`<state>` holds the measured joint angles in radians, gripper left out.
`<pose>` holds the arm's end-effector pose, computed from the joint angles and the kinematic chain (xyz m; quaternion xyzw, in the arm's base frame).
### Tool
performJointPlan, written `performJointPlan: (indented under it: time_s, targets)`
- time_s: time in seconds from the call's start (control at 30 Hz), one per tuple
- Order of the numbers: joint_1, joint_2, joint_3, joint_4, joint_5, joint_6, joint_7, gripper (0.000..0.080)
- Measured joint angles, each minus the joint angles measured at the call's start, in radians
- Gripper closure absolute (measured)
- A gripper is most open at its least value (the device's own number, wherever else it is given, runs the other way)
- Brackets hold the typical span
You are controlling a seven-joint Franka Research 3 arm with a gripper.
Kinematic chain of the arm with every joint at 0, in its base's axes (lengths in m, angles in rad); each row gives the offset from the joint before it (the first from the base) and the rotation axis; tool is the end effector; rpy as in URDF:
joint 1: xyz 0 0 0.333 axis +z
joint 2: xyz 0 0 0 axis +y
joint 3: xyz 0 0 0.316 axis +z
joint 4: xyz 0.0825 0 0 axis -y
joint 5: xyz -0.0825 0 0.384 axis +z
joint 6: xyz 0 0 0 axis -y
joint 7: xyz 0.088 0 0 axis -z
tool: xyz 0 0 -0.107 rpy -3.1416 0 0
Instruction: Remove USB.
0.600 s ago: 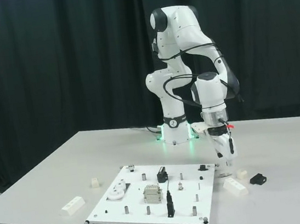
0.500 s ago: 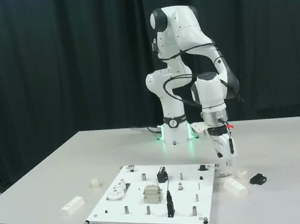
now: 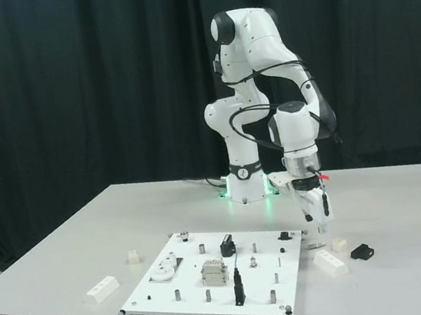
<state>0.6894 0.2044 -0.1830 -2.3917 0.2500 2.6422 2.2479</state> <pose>0.4474 0.2390 0.2389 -0.5590 0.8276 0.0382 0.0344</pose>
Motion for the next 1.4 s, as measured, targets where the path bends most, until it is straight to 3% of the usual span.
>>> performJointPlan:
  time_s: [0.6, 1.4]
  targets:
    - [0.004, 0.000, -0.003, 0.001, -0.019, 0.001, -0.023, 0.0003]
    - [0.004, 0.006, -0.033, 0.002, -0.030, 0.002, -0.022, 0.0003]
